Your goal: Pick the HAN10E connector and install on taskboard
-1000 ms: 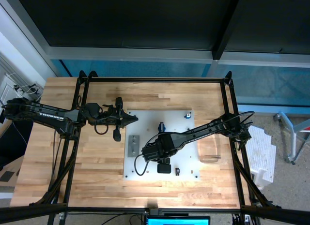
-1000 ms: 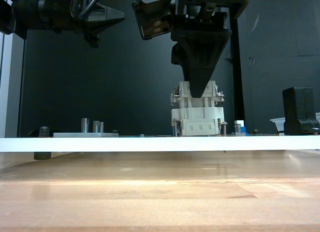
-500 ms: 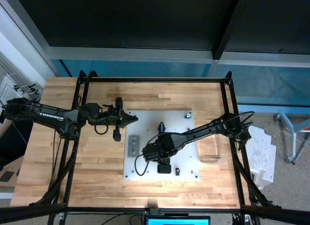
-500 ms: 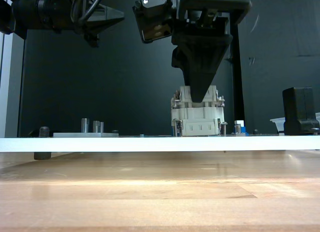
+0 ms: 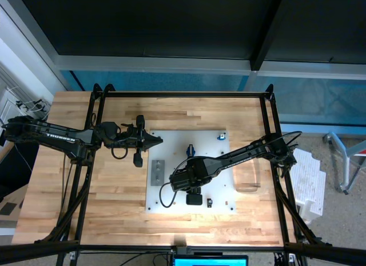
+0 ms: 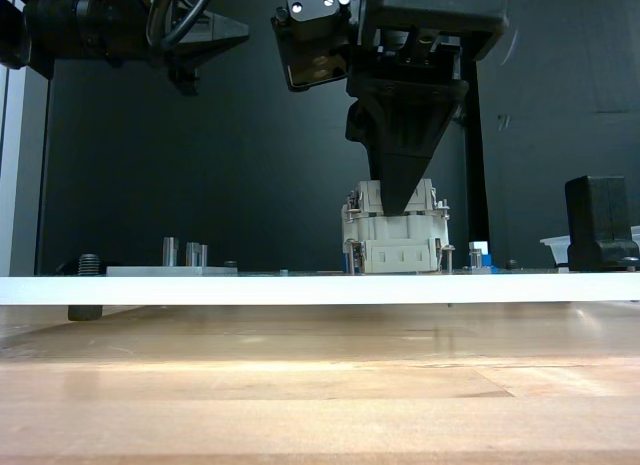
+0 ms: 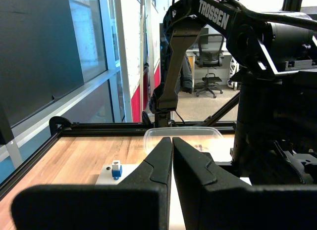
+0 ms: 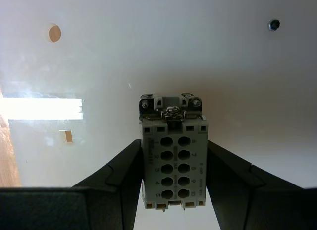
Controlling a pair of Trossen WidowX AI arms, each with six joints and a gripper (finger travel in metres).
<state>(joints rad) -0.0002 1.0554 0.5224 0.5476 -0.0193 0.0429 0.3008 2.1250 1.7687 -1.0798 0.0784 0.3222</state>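
From where I stand, the right gripper (image 6: 404, 190) is down over the middle of the taskboard (image 5: 171, 206), its jaws clamped on the two long flanks of the HAN10E connector (image 8: 173, 141). The block's face of ten round contact holes looks straight back up the arm. In the low view the connector sits on top of a matching beige housing (image 6: 395, 255) that is fixed to the board. The two look stacked squarely, edges roughly in line, though I cannot tell whether the insert is fully home or only resting on the rim.

The left gripper (image 7: 172, 146) hangs above the worktop (image 5: 86, 180) just off the board's far-left edge. Its jaws are pinched together on nothing, and it is well apart from the work.

I take this to be the seating stage. To do it well, the push should go straight down along the housing's axis, with the block kept level so neither end cocks and binds. A firm, slow press is better than a jab, because the contacts inside will not forgive a skewed entry.

The jaws should let go only once the top part sits flush all round. Then they should spread just enough to clear the flanks, and the arm should lift vertically so the fingers do not drag the connector back out. The grey metal block (image 5: 156, 172) lies beside the gripper, so the retreat should avoid swinging that way.
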